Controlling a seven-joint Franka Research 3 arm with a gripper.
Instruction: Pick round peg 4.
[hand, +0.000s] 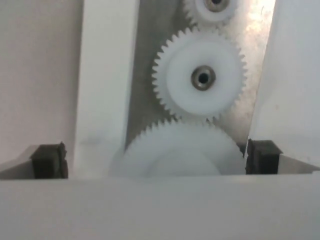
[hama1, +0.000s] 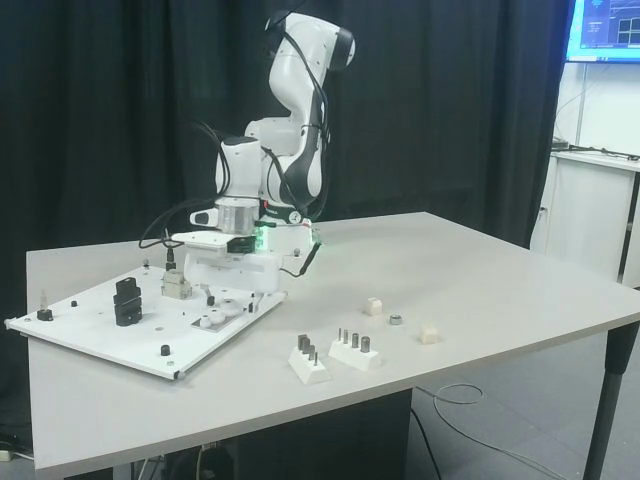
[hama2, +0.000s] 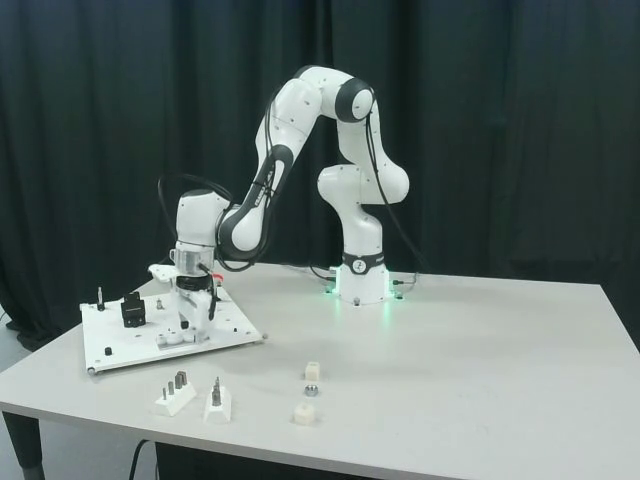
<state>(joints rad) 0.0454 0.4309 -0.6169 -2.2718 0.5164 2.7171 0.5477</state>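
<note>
My gripper (hand: 155, 159) hangs low over the white assembly board (hama1: 90, 335), far from the pegs. Its black pads (hand: 48, 160) stand wide apart, open, on either side of a large white gear (hand: 182, 152). Two more meshed white gears (hand: 200, 75) lie beyond it on a grey plate. In the room views the gripper (hama1: 222, 290) (hama2: 190, 315) sits just above the gears (hama1: 215, 315). The round pegs stand upright in two small white holders (hama1: 309, 362) (hama1: 355, 352) on the table in front of the board, also seen in the second room view (hama2: 176, 395) (hama2: 216, 400). I cannot tell which is peg 4.
A black block (hama1: 127, 302) (hama2: 132, 309) and small posts stand on the board. Two small white cubes (hama1: 374, 306) (hama1: 429, 333) and a nut (hama1: 396, 320) lie on the grey table beside the holders. The arm's base (hama2: 362, 280) is bolted at the back.
</note>
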